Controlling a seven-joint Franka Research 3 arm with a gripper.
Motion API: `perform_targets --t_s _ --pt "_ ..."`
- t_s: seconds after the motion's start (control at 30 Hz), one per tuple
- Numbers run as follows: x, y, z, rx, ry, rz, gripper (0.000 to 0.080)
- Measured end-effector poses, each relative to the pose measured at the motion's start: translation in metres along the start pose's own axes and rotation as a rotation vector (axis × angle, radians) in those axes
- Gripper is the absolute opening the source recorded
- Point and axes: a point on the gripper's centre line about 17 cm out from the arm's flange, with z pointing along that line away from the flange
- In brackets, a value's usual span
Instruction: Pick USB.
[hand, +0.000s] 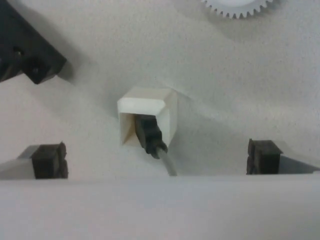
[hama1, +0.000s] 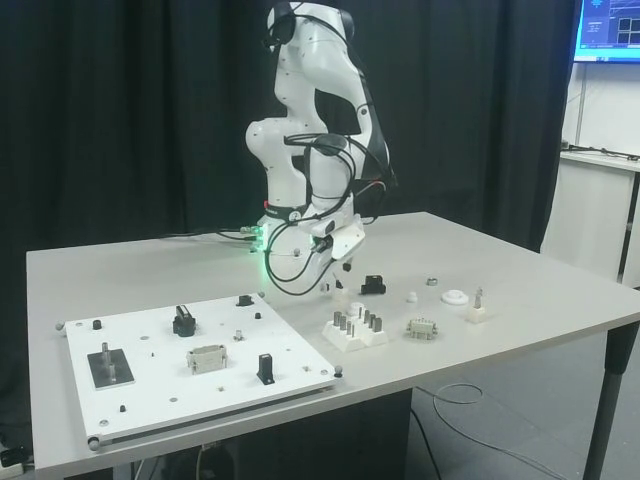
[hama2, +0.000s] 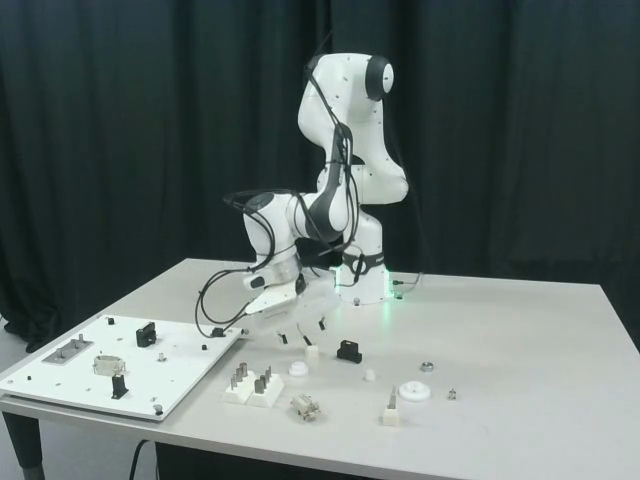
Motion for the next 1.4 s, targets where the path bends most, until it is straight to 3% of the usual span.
perform_targets --t_s 0.2,0.23,0.5,0.53,0.7,0.73,0.9,0.93,1.13,1.4 --pt "-0.001 0.000 0.005 -0.001 -0.009 -0.004 0.0800" --pt "-0.001 0.000 0.006 -0.001 -0.010 -0.004 0.0688" --pt "-0.002 0.000 0.009 0.001 -0.017 -0.003 0.0688" --pt "-0.002 0.000 0.009 0.002 -0.017 -0.003 0.0362" --pt "-0.003 -0.001 0.011 0.005 -0.016 0.002 0.0362" --pt "-0.002 -0.001 0.011 0.006 -0.016 0.003 0.0200" --pt "-0.002 -0.002 0.010 0.009 -0.012 0.006 0.0200" --pt "-0.002 -0.002 0.009 0.009 -0.012 0.006 0.0071" --pt "-0.003 -0.007 0.003 0.031 -0.015 0.007 0.0071" --pt "-0.009 -0.014 -0.018 0.066 -0.017 0.007 0.0072"
